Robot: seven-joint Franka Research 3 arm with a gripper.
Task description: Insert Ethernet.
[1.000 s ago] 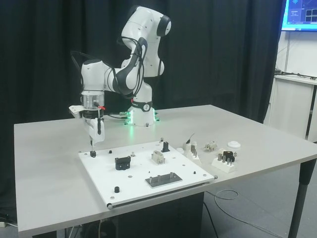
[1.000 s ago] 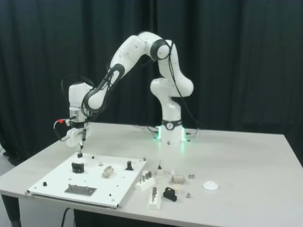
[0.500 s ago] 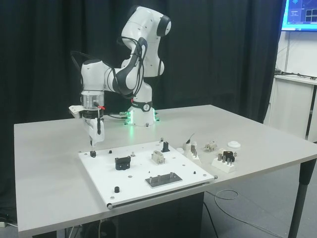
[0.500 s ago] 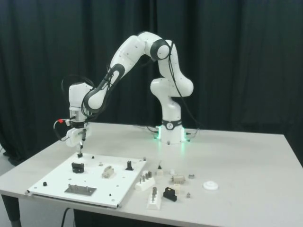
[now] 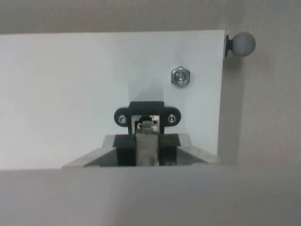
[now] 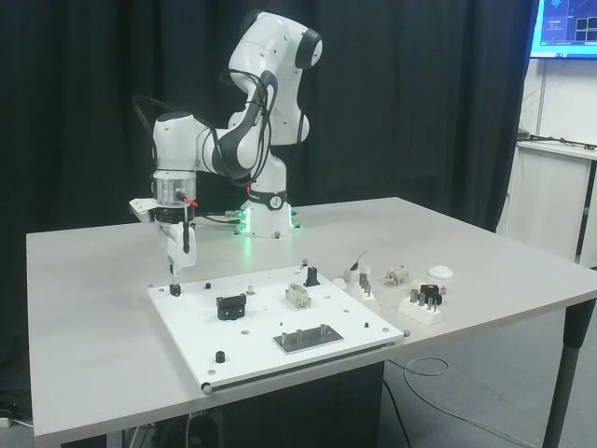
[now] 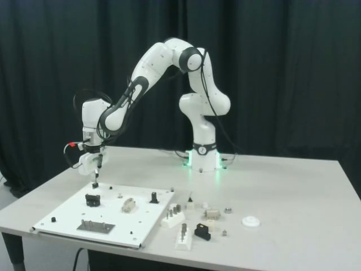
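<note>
One gripper (image 5: 147, 155) clamping plug (image 5: 147, 141), over socket (image 5: 147, 114)

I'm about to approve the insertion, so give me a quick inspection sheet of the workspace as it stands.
Surface: grey table carrying a white square board.
Job's things: small plug in the fingers, right at the black screwed-down socket near the board's corner.
Clutter: loose white holder blocks and a white disc beside the board.
Grippers: gripper pointing down, shut on the plug.
Cables: cable hanging below the table.
Surroundings: black curtain, green light at the arm's base.
</note>
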